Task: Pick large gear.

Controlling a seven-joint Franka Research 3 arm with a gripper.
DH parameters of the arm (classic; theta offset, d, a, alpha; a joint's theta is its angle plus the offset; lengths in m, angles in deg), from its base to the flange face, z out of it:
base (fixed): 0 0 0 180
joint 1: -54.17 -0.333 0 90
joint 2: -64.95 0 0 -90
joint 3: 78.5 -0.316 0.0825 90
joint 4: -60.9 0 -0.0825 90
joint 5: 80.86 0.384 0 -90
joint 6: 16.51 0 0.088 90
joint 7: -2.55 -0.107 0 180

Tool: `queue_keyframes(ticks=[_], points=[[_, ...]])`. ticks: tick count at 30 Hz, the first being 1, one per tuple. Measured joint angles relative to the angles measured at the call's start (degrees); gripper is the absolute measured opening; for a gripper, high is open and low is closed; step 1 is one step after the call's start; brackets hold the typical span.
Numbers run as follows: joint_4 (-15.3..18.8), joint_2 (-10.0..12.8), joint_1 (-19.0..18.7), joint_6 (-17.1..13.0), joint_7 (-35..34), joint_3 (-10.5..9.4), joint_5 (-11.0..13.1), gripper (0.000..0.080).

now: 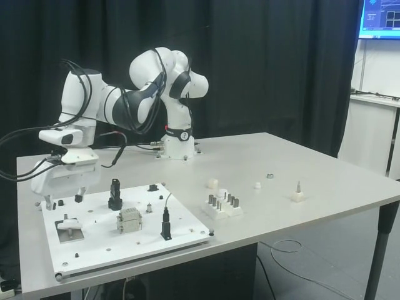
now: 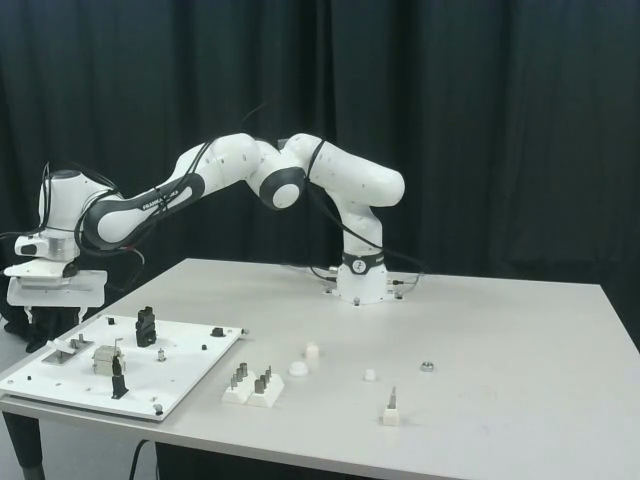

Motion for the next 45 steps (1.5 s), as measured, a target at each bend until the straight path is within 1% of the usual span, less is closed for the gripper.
queue_keyframes(ticks=[7,11,17,20,23,29,34,39,42,45], points=[[0.0,-0.41,0.02,0.84,-3.48,0.0,0.3,0.08],[0.0,-0.64,0.19,1.47,-8.22,0.01,1.3,0.08],[0.0,-0.91,0.85,1.51,-20.53,0.18,4.51,0.08],[0.01,-1.02,1.29,1.51,-24.33,0.34,6.16,0.08],[0.07,-1.03,1.68,1.51,-26.15,0.77,8.06,0.08],[0.57,-1.05,2.33,1.53,-32.25,1.89,12.84,0.08],[1.06,-1.14,2.57,2.2,-34.06,2.87,16.18,0.08],[2.11,-1.72,2.57,3.73,-35.67,3.6,18.64,0.08],[2.84,-2.24,2.57,4.78,-37.7,3.79,19.62,0.08],[3.85,-2.89,2.5,5.61,-39.46,3.8,20.08,0.08]])
